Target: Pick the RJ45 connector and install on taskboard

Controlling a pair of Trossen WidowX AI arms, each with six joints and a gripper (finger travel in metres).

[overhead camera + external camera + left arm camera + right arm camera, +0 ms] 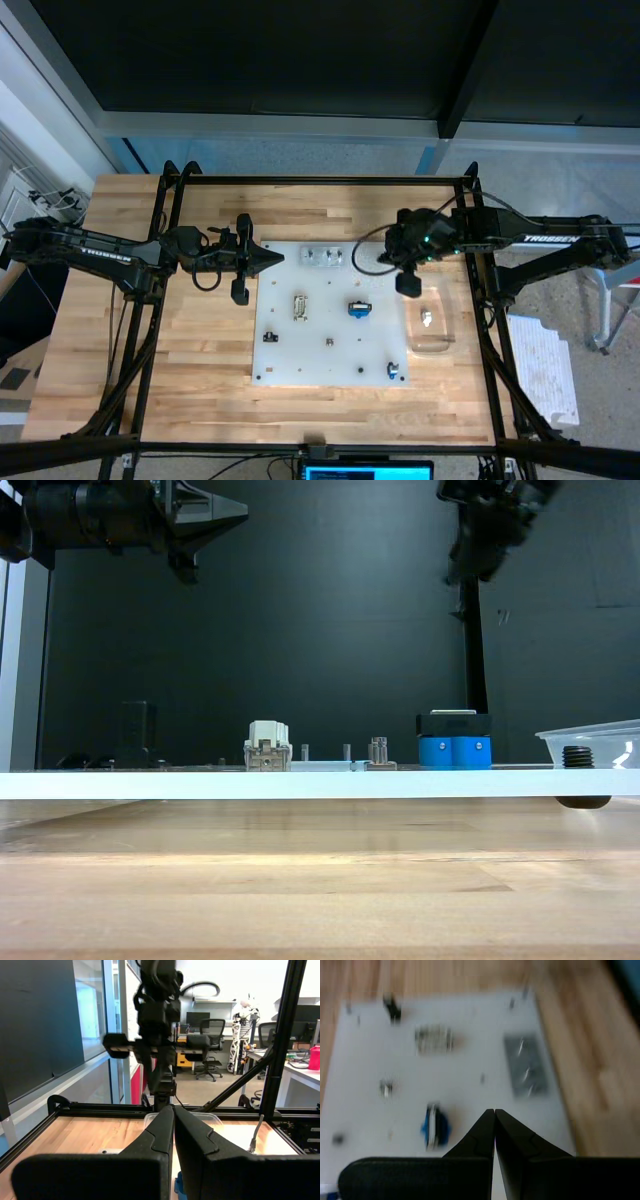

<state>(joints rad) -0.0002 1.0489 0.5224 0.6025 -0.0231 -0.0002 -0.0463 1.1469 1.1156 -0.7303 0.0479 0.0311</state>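
Left gripper (276, 258): parked high over the white board's (300, 352) left edge, pointing right. Its fingers are pressed together with nothing between them.
Right gripper (408, 287): raised well above the board's far right part, just left of the clear tray (432, 349). Its wrist view shows the 2 fingers closed tip to tip on nothing.
Tray: lies along the board's right edge with the white block (427, 318) inside. I can make out no darker piece or cable on the block.
Blue jack (394, 372): sits at the board's near right corner. Its top looks pale with some grey, and I cannot tell whether that is a bare point or a boot.
Connector: in neither gripper, and its place is not settled by these views. A thin grey strand (256, 1132) stands up at the board's near right side in the left wrist view. It may be the connector's cable, so the plug may already be seated.
Weight: judged very light.
Stiffness: the clear plug is hard and brittle, with a latch tab that could snap. The boot is rubbery and gives better grip. The cable is springy enough to twist the plug.
Hold: if the plug needs regripping, across the boot's 2 flat sides just behind it, never on the cable.
Risk: a slick plug pivoting between narrow fingertips.
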